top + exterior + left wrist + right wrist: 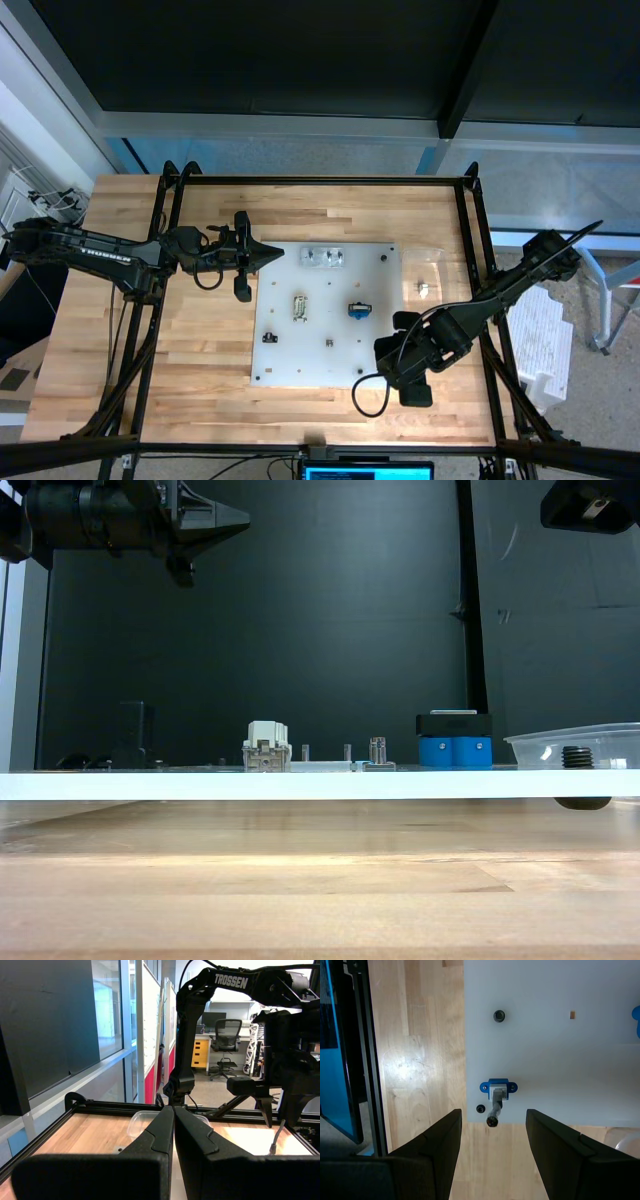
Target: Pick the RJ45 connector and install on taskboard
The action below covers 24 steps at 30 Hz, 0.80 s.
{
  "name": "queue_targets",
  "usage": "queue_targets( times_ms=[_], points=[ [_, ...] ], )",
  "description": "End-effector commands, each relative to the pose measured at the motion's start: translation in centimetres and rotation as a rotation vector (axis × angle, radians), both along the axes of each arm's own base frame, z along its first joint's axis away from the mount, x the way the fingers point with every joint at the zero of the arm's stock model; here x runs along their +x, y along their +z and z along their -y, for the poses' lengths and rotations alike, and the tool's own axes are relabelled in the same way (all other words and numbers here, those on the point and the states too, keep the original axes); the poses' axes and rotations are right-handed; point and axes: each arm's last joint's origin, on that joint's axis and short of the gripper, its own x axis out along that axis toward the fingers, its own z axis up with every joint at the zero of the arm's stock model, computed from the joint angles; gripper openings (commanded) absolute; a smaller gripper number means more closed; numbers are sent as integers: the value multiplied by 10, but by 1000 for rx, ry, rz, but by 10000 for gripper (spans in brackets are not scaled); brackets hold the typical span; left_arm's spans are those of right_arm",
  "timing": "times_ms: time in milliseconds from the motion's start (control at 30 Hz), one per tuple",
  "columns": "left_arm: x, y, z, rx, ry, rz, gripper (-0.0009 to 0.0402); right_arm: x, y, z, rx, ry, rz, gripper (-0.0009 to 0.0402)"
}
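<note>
The tiny whitish-clear RJ45 connector [422, 289] is seemingly lying unpicked beside the flat white square taskboard [310, 355]. The right gripper [492, 1157] is hovering over its near corner, fingers apart and empty; the left gripper [173, 1127] is hanging by its left edge, fingers together.

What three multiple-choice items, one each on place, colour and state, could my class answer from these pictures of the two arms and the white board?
1. Where does the right claw hang?
A) above the near right corner of the taskboard
B) above its far left corner
C) beyond the table

2. What colour is the small bracket at the board's edge under that claw?
A) red
B) green
C) blue

3. The left claw, high beside the board's left edge, is:
A) wide open
B) shut and empty
C) holding a block

Answers: 1 A, the right wrist view looks down on that corner. 2 C, its tabs show blue. 3 B, its fingers meet in the left wrist view.
</note>
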Motion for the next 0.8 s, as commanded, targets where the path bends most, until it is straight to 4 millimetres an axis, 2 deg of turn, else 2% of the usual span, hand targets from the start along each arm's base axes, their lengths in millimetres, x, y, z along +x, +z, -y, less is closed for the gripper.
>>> queue_targets(
  times_ms=[33, 200, 400, 800],
  points=[
    [0, 0, 0, 0, 0, 0, 0, 3, 6, 0, 11, -7, 69, 170],
    [0, 0, 0, 0, 0, 0, 0, 6, 17, 8, 11, -30, 174, 160],
    [0, 0, 0, 0, 0, 0, 0, 8, 36, 29, -33, -15, 317, 147],
    [0, 0, 0, 0, 0, 0, 0, 16, 68, 101, -110, -40, 476, 115]
  ],
)
